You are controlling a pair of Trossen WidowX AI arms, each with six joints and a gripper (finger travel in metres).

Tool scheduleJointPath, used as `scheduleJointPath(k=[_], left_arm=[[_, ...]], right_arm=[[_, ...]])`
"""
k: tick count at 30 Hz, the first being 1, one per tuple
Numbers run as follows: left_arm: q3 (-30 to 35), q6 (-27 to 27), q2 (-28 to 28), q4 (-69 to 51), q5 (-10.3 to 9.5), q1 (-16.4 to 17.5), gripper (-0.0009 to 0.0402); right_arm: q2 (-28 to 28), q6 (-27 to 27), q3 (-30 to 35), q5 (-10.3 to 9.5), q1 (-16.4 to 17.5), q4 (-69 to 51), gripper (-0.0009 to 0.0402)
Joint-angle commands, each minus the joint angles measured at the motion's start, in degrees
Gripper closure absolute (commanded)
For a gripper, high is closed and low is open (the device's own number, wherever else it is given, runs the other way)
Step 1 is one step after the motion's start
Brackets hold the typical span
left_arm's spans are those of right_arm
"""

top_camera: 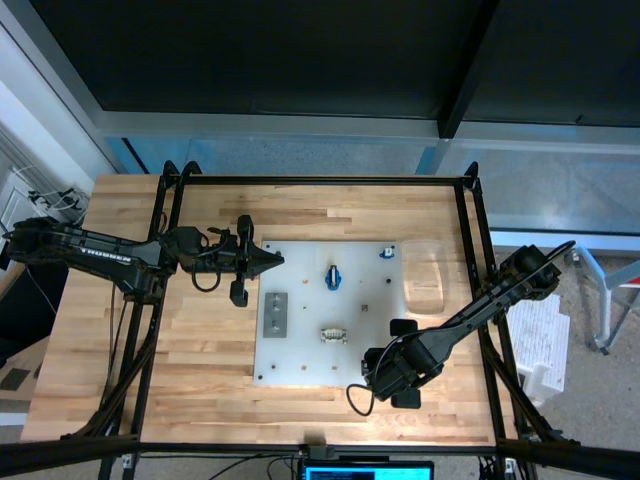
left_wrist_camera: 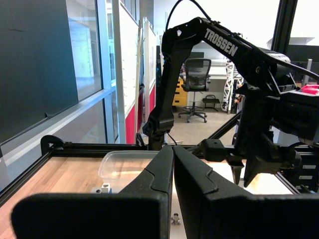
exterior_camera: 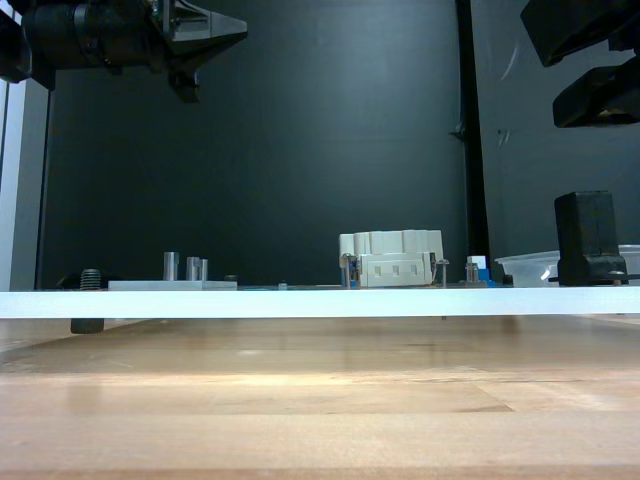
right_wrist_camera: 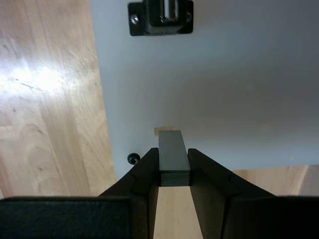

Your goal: Pick the 16mm bar and install on taskboard

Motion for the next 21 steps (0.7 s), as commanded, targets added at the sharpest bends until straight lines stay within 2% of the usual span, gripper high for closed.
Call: scheduleJointPath(k=[1,21], left_arm=[[0.0,0.0,0.0,0.0,0.00,0.0,0.0393],[0.0,0.0,0.0,0.0,0.00,0.0,0.0393]], right_arm=[[0.0,0.1,0.2,-0.04,0.0,0.1,0.0389],[0.2,0.2,-0.2,-0.02,0.0,0.3,0.0389]])
